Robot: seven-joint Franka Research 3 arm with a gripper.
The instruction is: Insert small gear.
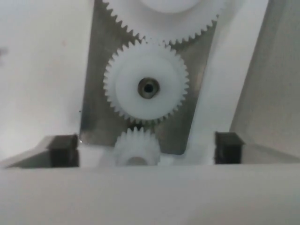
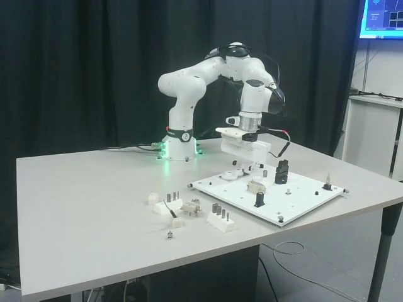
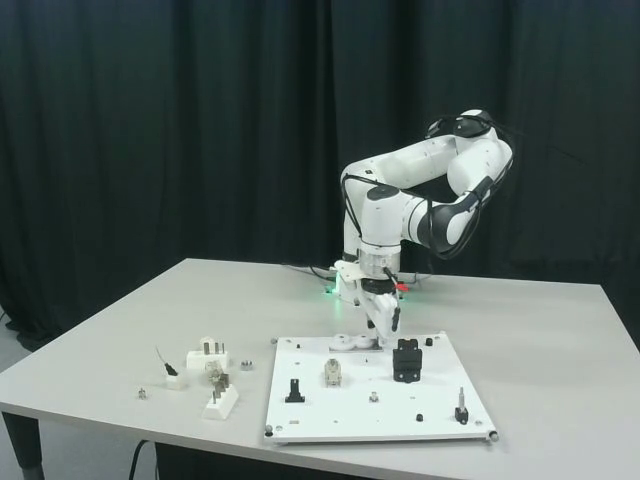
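Where the wrist view looks down past the fingers, the small gear [image 1: 136,147] sits on the grey metal plate [image 1: 101,61], its teeth meeting those of the medium gear [image 1: 146,87] next to it. That medium gear has a dark bore at its hub and meshes in turn with a large gear [image 1: 164,18], only part of which is in view. All three gears are white and lie flat on the plate. The small gear lies between the two black fingertips [image 1: 63,149], which stand well apart and touch nothing, so the gripper [image 1: 146,150] is spread wide with the small gear free below it. Whether the small gear is fully seated on its shaft is hard to judge, since the gripper's white body hides its near edge.

From the room views, the gripper [image 2: 244,162] hangs low over the far edge of the white assembly board [image 2: 296,200], which lies on the grey table [image 2: 82,201]. A black block [image 3: 406,360] stands on the board near the gripper. Off the board, toward the table's front, lie several small white holders [image 3: 207,352] with pegs.
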